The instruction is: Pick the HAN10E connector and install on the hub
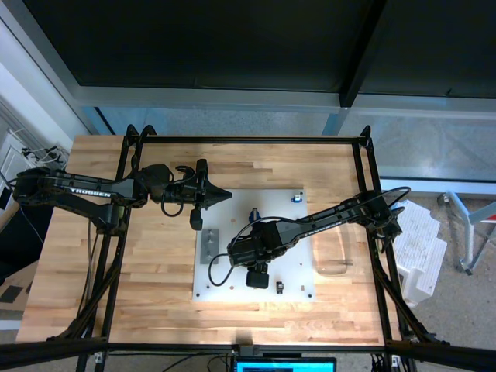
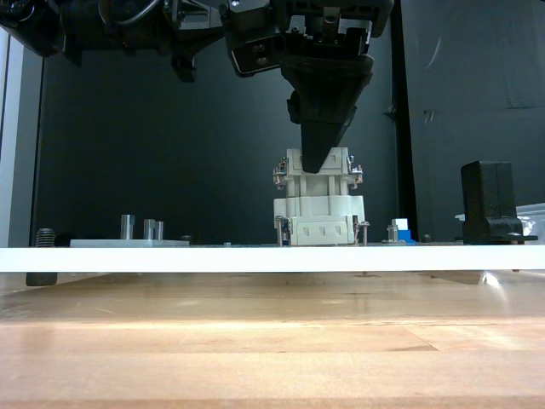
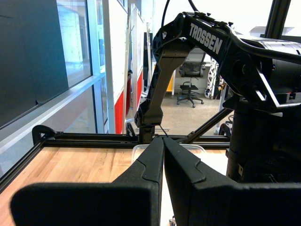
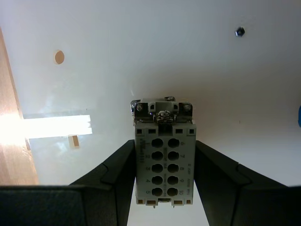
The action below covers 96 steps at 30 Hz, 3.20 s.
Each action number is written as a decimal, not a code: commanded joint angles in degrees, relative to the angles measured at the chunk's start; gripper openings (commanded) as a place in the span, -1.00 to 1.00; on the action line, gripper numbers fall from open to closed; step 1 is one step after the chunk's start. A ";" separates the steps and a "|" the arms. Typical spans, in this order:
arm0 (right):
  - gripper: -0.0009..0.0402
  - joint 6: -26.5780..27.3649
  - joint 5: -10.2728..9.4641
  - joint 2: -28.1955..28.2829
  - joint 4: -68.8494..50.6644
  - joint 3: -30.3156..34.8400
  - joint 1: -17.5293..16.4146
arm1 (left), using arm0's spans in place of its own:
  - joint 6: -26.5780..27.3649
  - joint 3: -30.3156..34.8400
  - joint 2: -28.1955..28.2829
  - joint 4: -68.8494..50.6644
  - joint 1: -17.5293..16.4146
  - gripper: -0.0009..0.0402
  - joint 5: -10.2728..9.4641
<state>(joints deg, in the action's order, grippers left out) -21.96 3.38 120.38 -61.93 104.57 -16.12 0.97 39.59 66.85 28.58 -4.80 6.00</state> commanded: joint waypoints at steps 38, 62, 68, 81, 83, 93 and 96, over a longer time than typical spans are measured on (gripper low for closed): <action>-0.84 6.36 -0.46 -0.74 -0.37 -1.38 -0.42 | -0.02 0.00 0.00 0.02 0.00 -0.96 0.02; -0.84 6.21 -0.42 -0.74 0.17 -1.70 -0.59 | -0.02 0.00 0.00 0.02 0.00 -0.96 0.00; -0.84 6.21 -0.42 -0.74 0.35 -1.70 -0.66 | -0.02 0.00 0.00 0.02 -0.02 -0.96 0.00; -0.63 6.40 -0.42 -0.74 0.74 -1.70 -0.63 | -0.04 0.00 0.00 0.02 0.00 -0.96 0.02; -0.53 6.32 -0.42 -0.74 0.79 -1.70 -0.63 | -0.02 0.00 0.00 0.02 -0.02 -0.96 0.00; -0.27 6.21 -0.39 -0.74 1.11 -2.14 -0.66 | -0.04 0.00 0.00 0.02 -0.02 -0.96 0.00; -0.26 6.19 -0.39 -0.74 1.09 -2.14 -0.66 | -0.02 0.00 0.00 0.02 -0.02 -0.96 0.02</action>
<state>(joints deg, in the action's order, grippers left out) -15.79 2.81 119.83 -60.75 102.37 -16.75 0.95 39.57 66.83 28.60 -4.80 6.00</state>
